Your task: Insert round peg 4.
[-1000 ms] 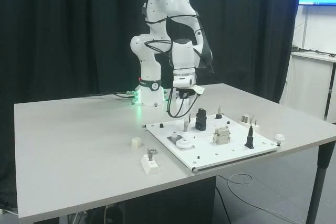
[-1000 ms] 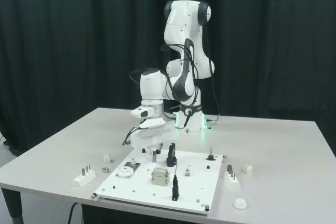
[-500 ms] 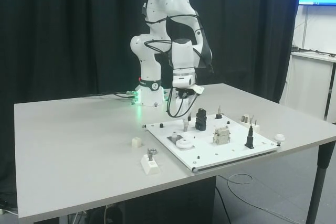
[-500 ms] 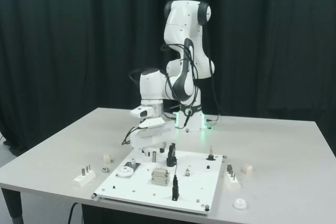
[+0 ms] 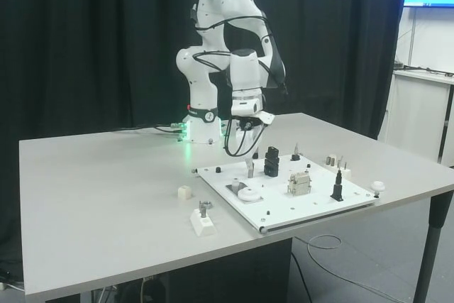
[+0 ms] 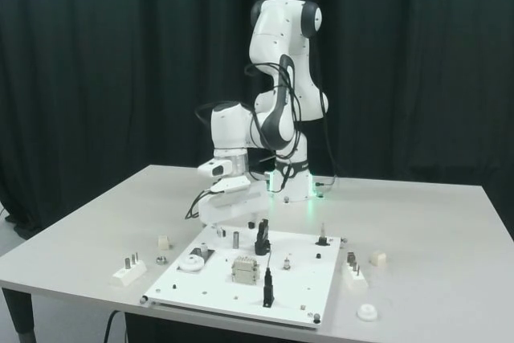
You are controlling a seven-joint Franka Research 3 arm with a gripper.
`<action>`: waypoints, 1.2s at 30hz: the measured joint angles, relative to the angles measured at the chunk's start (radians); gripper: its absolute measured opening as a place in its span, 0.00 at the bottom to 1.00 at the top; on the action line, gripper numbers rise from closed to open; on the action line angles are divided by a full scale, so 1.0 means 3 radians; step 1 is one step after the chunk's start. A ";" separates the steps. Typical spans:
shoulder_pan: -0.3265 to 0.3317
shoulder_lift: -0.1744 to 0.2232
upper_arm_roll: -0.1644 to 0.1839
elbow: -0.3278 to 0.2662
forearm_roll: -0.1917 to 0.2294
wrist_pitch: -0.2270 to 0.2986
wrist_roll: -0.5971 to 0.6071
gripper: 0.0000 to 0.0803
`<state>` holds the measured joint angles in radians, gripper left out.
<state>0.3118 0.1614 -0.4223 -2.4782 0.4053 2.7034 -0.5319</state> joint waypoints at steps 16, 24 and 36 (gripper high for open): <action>0.0000 -0.0138 -0.0055 -0.0001 -0.0009 -0.0402 0.0002 1.00; 0.0000 -0.0161 -0.0064 -0.0002 -0.0023 -0.0582 0.0051 1.00; 0.0002 -0.0221 -0.0063 -0.0003 -0.0115 -0.0808 0.0148 1.00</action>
